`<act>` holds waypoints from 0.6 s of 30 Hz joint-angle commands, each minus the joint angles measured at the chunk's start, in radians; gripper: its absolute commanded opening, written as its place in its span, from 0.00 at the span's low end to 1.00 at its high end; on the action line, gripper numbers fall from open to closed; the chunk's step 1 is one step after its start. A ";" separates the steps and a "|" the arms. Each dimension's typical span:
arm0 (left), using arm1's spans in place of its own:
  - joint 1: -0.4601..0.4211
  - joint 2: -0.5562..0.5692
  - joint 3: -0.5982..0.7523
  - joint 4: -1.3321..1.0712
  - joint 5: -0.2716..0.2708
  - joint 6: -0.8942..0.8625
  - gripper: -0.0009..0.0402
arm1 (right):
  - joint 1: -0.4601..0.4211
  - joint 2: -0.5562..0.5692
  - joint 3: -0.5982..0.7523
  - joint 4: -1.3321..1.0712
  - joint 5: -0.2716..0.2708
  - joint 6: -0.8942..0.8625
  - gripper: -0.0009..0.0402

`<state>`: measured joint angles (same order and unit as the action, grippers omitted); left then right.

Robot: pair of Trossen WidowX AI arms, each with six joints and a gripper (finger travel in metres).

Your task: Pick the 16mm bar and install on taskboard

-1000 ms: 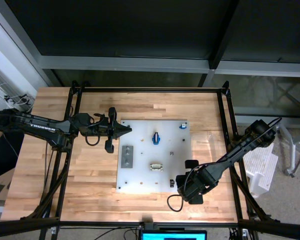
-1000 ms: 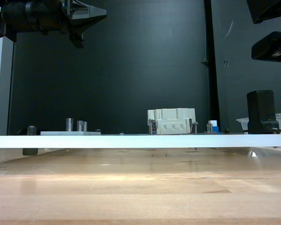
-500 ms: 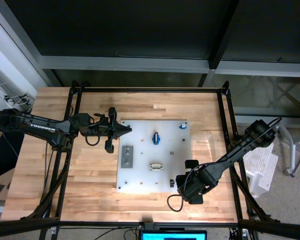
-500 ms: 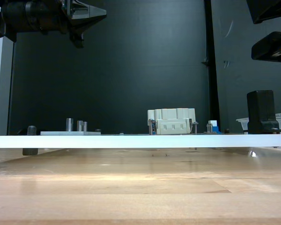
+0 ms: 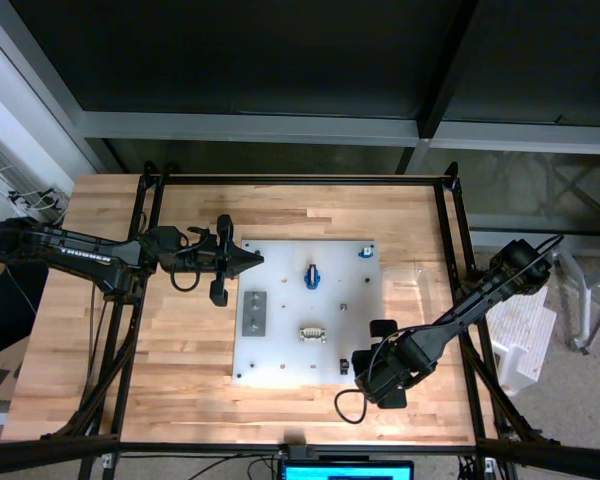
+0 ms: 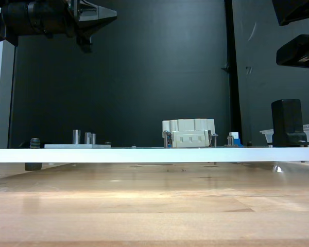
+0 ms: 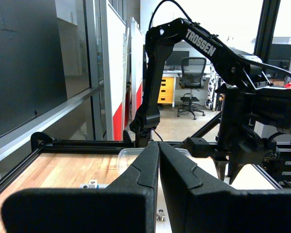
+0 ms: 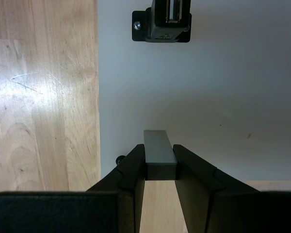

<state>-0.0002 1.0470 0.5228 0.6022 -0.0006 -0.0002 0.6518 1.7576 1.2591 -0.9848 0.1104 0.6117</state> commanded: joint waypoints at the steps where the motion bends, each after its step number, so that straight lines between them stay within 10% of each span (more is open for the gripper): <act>1: 0.000 0.000 0.000 0.000 0.000 0.000 0.02 | -0.001 0.000 0.000 -0.006 0.003 0.000 0.02; 18: 0.000 0.000 0.000 0.000 0.000 0.000 0.02 | 0.004 0.000 0.000 0.014 0.001 0.010 0.02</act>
